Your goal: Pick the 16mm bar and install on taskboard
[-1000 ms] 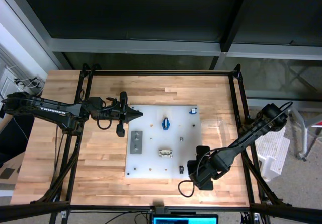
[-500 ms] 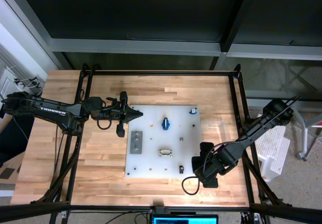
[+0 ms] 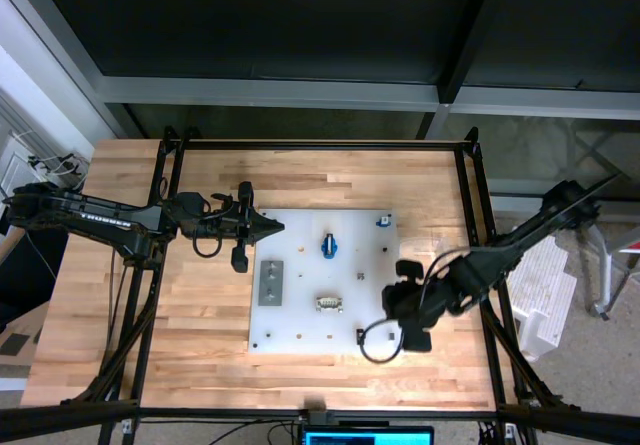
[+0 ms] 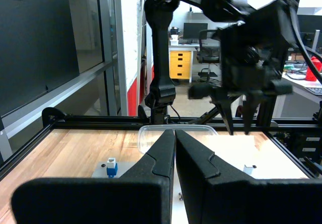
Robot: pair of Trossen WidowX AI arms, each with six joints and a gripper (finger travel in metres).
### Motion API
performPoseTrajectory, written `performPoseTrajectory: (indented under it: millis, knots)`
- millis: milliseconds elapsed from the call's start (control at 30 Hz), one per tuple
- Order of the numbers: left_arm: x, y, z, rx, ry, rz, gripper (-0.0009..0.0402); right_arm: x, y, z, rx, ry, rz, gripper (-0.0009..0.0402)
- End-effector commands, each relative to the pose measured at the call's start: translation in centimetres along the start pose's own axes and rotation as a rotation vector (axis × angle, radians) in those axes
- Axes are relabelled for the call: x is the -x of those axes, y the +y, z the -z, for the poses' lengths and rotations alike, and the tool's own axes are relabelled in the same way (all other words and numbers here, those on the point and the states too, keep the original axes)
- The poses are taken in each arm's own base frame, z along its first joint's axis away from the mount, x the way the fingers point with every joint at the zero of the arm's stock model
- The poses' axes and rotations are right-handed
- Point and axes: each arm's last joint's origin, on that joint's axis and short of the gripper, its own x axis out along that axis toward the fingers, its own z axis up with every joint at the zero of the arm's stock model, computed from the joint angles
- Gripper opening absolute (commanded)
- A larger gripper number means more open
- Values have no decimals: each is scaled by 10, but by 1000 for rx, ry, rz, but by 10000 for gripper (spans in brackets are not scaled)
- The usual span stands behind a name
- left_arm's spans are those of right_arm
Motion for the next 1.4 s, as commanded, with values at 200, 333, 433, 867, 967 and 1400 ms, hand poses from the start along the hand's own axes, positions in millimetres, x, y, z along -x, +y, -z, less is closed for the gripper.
performPoseTrajectory:
  millis: [200, 333, 433, 867, 967, 1400]
  knots:
    - [0, 0, 0, 0, -1, 0, 0, 28, -50, -11, 37, -164, 49, 1]
    - [0, 0, 0, 0, 0, 0, 0, 41, -74, -16, 42, -259, 79, 5]
    - [0, 0, 0, 0, 0, 0, 0, 48, -90, -17, 54, -330, 110, -2]
    - [0, 0, 0, 0, 0, 0, 0, 61, -125, -27, 83, -626, 132, 0]
    - [0, 0, 0, 0, 0, 0, 0, 57, -130, -24, 79, -690, 123, 0]
    - [0, 0, 0, 0, 0, 0, 0, 44, -143, -7, 95, -928, 68, 0]
